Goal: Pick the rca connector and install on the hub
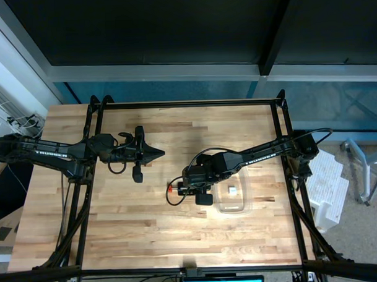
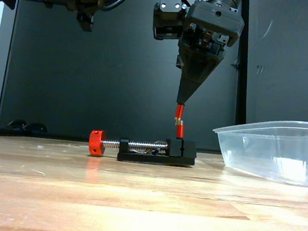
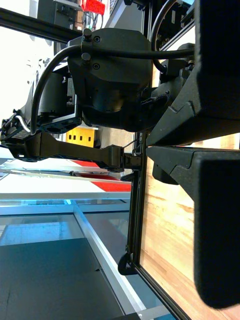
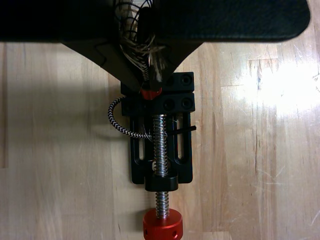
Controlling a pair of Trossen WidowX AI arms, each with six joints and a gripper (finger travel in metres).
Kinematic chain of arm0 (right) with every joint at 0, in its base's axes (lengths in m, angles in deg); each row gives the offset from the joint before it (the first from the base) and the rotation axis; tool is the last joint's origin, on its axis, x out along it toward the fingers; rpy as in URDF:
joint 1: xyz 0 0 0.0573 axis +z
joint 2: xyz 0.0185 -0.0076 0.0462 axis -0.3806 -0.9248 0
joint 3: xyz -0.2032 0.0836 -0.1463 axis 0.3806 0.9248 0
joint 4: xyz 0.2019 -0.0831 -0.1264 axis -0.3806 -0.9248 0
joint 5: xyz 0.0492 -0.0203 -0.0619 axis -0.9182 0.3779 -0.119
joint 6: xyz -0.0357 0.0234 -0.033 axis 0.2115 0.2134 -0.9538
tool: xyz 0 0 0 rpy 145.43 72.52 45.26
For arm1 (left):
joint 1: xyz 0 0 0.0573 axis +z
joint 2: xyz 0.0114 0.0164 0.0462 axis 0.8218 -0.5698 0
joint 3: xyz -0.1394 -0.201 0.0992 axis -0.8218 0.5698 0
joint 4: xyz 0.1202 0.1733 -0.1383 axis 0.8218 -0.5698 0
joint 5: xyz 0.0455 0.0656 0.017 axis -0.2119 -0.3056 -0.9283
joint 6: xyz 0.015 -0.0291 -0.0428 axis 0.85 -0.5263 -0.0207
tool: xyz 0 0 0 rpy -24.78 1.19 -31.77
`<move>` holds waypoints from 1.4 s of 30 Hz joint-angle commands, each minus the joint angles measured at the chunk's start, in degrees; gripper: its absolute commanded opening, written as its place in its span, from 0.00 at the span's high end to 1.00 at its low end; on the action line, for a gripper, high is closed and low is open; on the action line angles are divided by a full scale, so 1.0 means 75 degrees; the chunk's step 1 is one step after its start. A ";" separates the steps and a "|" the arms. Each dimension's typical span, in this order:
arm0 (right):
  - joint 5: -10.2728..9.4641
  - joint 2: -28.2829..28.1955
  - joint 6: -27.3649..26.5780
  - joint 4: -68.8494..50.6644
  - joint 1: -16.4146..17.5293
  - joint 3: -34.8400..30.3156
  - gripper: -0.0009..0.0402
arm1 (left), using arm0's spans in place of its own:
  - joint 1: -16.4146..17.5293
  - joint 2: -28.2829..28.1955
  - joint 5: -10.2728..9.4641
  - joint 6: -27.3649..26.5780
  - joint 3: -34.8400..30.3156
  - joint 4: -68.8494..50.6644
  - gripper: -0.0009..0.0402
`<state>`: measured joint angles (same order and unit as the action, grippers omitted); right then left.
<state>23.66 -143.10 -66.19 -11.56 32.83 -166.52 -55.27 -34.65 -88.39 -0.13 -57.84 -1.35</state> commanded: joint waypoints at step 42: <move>0.0003 0.0003 -0.0029 0.0493 -0.0050 0.0312 0.98 | 0.0000 0.0000 0.0003 0.0003 -0.0003 0.0003 0.98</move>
<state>23.64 -143.01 -66.43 -7.85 32.46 -164.20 -55.27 -34.65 -88.36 -0.11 -57.84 -1.35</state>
